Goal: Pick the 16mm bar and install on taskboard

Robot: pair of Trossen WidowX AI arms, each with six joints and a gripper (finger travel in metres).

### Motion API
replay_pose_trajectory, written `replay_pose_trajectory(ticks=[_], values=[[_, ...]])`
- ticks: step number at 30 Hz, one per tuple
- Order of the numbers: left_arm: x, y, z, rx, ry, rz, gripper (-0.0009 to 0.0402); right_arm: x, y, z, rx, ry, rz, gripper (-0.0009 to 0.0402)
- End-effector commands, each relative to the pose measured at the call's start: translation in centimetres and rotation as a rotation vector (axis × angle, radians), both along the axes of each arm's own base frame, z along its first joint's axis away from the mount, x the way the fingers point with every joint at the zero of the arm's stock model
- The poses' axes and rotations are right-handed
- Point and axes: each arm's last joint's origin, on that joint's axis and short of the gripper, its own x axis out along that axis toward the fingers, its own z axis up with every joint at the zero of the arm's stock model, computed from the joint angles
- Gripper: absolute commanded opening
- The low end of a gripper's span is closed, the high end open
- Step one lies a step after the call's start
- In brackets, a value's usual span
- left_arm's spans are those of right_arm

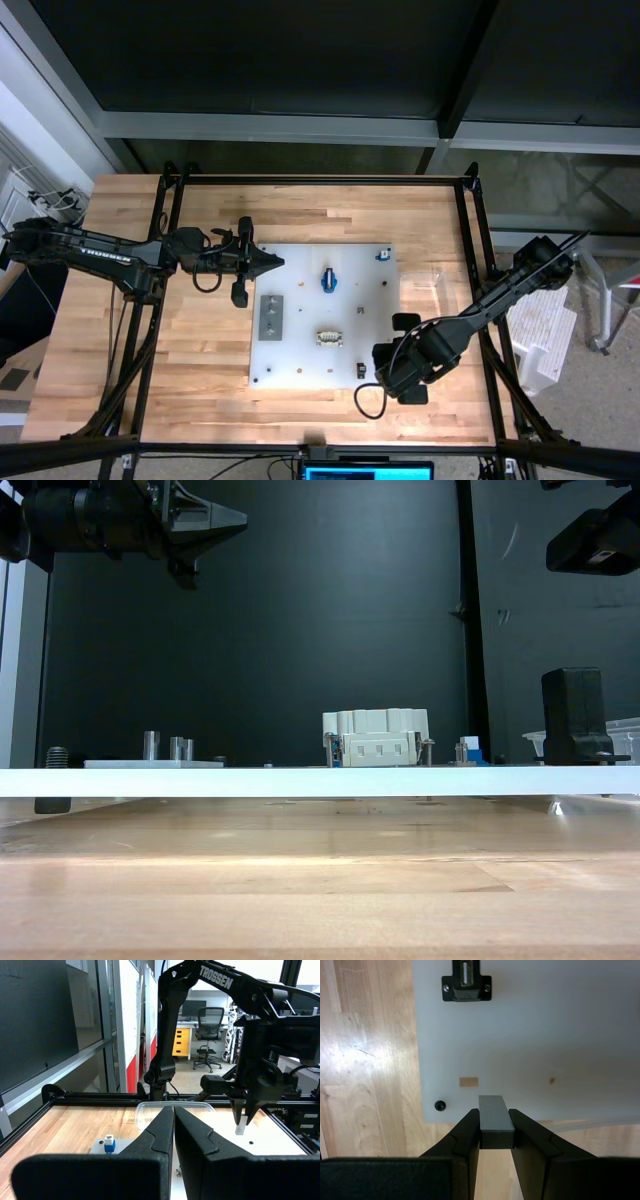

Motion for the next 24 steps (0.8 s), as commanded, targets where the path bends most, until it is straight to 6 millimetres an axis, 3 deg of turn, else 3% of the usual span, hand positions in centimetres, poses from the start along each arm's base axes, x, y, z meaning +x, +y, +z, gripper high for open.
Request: replay_pose_trajectory(ticks=[1, 24], values=[[0.0, 0.0, 0.0, 0.000, 0.000, 0.000, 0.0000, 0.2, 0.5, -0.3, 0.006, -0.005, -0.009, 0.0004], [0.0, 0.0, 0.0, 0.000, 0.000, 0.000, 0.0000, 0.4, 1.2, -1.7, 0.005, -0.003, 0.007, 0.0004]])
